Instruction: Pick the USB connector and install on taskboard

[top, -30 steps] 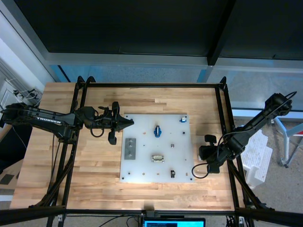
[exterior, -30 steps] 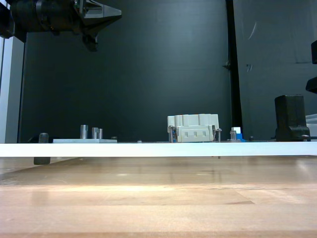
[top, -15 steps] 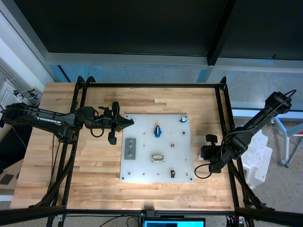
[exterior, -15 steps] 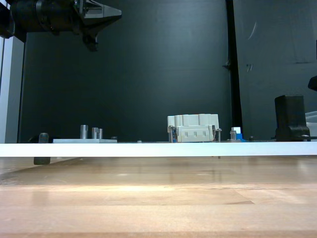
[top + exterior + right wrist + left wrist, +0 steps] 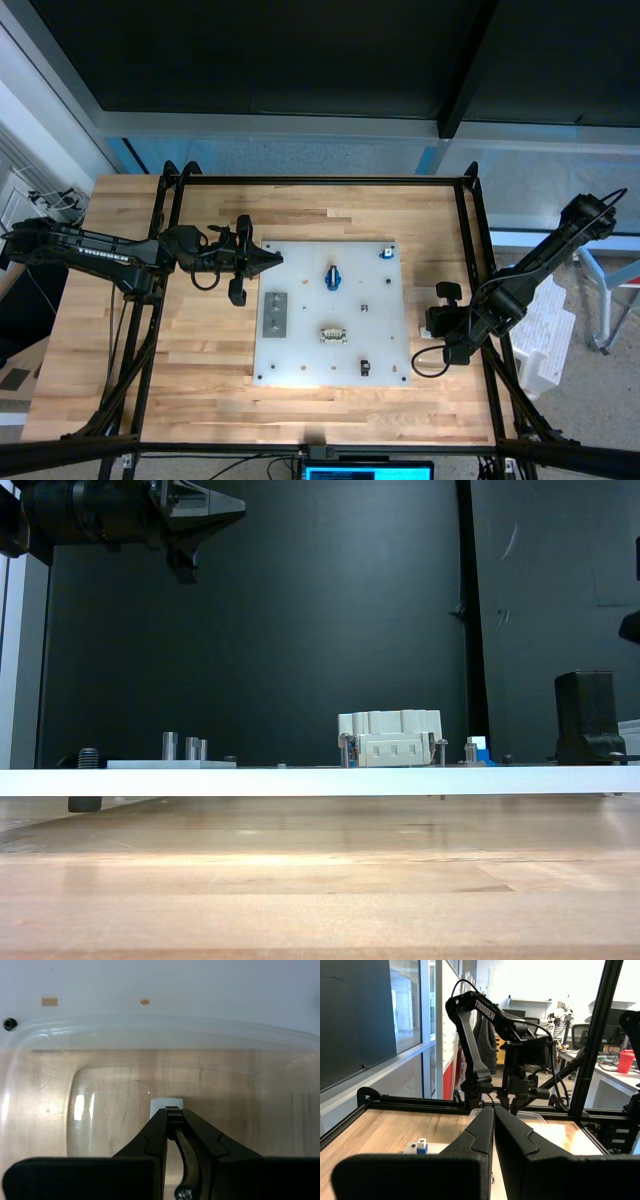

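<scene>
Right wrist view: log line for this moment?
phase: pick | right claw: shut on connector, over tray | left claw: shut, parked high by board | connector: not yet on board

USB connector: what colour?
USB connector whitish, right wrist view; right gripper over tray, left gripper above taskboard edge.

Left gripper inboard, right gripper outboard, closed.

— What escapes us here?
— The right gripper, over the clear tray, hides most of the USB connector; the left gripper, high above the taskboard, is partly cut by the low view's edge.
</scene>
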`<action>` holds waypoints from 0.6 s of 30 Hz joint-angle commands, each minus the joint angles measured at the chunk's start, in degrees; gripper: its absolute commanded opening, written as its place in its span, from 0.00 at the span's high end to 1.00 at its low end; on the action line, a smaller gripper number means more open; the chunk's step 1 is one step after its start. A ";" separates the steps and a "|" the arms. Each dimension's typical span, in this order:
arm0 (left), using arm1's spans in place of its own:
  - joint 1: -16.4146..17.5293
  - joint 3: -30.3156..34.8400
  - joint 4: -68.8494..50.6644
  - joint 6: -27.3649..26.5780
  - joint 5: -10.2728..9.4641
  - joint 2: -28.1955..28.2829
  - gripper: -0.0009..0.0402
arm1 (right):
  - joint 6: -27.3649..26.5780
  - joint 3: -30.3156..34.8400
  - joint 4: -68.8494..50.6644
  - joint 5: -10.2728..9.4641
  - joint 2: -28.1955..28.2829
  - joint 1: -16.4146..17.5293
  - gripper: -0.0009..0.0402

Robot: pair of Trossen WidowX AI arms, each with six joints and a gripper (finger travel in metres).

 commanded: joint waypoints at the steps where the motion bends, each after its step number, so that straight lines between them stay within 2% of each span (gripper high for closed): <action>1: 0.00 0.00 0.02 0.00 0.02 0.00 0.98 | -0.09 3.23 -3.17 -0.09 0.17 -0.04 0.98; 7: 0.00 0.00 0.02 0.00 0.02 0.00 0.98 | -0.11 8.35 -5.29 -0.11 1.57 -0.42 0.98; 18: 0.00 0.00 0.04 0.00 0.02 0.00 0.98 | -1.16 19.80 -7.41 0.35 12.59 -3.93 0.98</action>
